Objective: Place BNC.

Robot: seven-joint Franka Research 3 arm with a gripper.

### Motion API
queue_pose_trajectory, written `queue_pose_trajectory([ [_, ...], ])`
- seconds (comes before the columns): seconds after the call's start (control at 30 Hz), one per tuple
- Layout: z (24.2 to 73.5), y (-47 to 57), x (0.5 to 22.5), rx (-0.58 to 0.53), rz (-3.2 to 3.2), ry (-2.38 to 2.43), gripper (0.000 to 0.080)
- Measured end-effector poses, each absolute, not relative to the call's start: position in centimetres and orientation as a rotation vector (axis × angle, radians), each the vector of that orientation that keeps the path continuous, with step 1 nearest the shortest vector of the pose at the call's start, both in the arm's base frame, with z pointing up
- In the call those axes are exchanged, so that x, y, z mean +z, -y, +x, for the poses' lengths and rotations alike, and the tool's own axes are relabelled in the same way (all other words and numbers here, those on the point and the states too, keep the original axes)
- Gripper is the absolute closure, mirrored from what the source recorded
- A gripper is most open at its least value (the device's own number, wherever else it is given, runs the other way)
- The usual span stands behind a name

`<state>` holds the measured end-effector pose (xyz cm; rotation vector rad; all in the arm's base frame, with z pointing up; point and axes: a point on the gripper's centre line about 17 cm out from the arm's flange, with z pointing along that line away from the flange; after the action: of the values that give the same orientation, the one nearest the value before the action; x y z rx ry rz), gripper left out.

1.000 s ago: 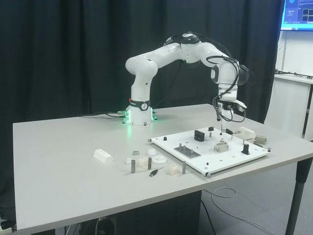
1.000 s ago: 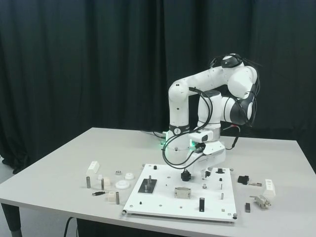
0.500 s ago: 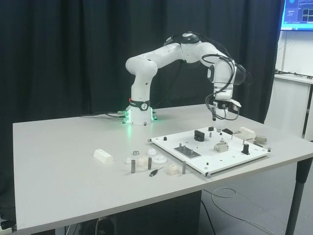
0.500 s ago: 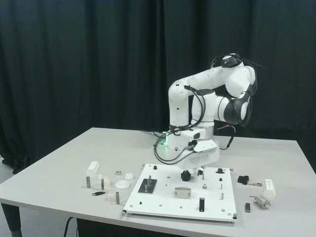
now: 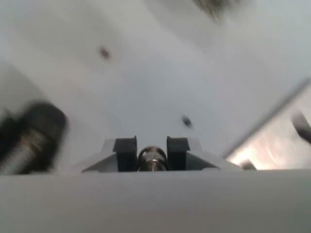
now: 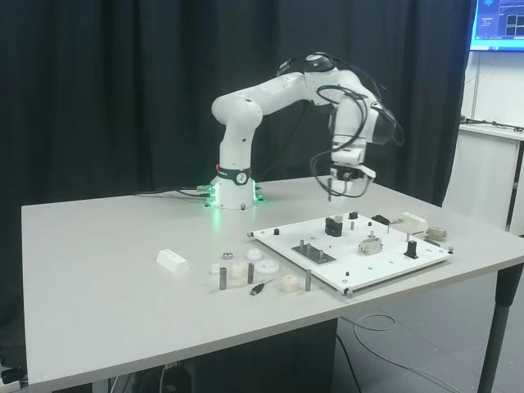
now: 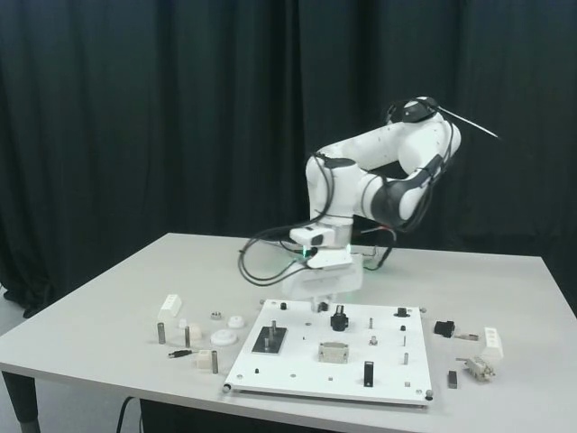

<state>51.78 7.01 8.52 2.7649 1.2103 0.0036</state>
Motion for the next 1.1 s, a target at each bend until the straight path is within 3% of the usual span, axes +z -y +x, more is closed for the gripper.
queue_pose_trajectory([
  [0.5,48.7,5.0,7.6,-0.052,2.773,-1.134,0.0678],
  [1.1,47.3,17.3,7.1,0.013,2.776,-1.057,0.0678],
])
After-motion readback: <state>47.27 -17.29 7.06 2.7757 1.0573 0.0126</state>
